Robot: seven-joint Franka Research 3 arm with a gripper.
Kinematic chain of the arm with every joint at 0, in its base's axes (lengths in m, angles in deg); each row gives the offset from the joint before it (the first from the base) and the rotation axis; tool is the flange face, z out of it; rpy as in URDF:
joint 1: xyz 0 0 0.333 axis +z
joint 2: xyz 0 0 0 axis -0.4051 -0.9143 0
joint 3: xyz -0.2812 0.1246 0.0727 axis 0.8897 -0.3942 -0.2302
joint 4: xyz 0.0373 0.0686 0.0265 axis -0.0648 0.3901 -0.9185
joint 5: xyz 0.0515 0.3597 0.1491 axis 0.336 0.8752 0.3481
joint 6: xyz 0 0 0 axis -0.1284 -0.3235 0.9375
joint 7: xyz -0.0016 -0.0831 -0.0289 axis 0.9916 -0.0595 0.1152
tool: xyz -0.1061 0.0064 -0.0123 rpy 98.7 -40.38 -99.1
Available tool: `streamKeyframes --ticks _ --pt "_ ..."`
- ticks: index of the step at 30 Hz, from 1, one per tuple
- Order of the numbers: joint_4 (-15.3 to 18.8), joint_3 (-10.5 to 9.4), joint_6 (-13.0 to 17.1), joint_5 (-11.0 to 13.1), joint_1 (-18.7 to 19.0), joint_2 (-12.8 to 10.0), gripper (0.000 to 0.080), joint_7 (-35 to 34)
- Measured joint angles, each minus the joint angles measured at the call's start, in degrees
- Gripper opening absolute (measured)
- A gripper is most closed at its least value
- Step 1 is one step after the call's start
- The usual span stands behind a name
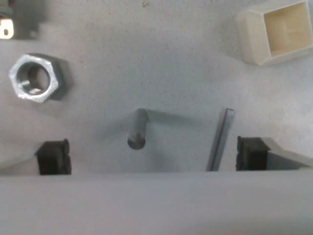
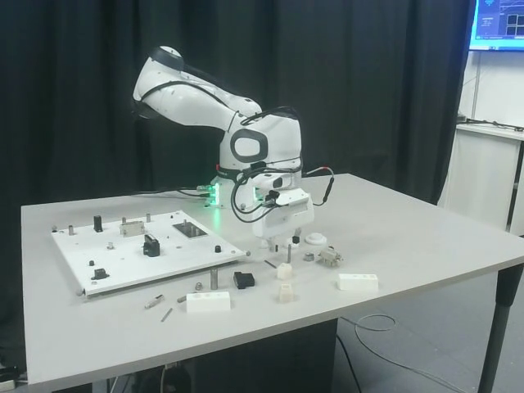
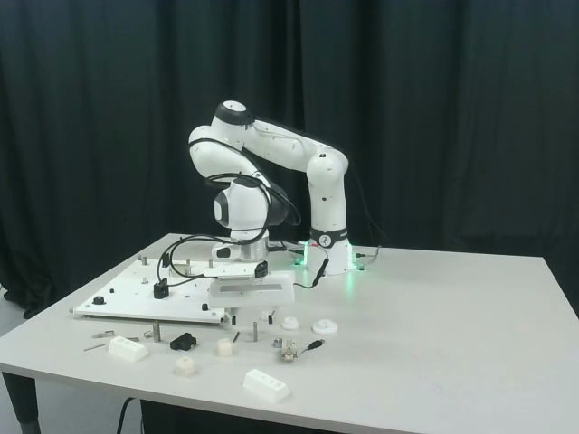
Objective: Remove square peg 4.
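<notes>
My gripper [image 1: 146, 156] hangs wide open, empty, low over the table [image 1: 161, 63]. That thin square bar [image 1: 219, 139] lying by one fingertip is probably square peg 4, already out. Next I'd lift clear.

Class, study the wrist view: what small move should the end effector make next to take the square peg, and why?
Probably a sideways shift, until the square peg sits midway between the open fingers of the end effector. Now it stands close beside one finger, while a round peg holds the middle.
</notes>
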Motion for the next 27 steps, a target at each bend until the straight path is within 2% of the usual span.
streamKeyframes --ticks 1,2,5,6,27 --pt "0.0 0.00 0.0 0.0 0.0 -0.1 0.0560 0.0" --pt "0.0 0.00 0.0 0.0 0.0 -0.1 0.0736 0.0" --pt "0.0 0.00 -0.1 0.0 0.1 -0.2 0.0736 0.0" --pt "0.0 0.00 -0.1 0.0 0.1 -0.3 0.0789 0.0" --pt "0.0 -0.12 -0.1 0.1 0.2 -0.6 0.0800 0.0"
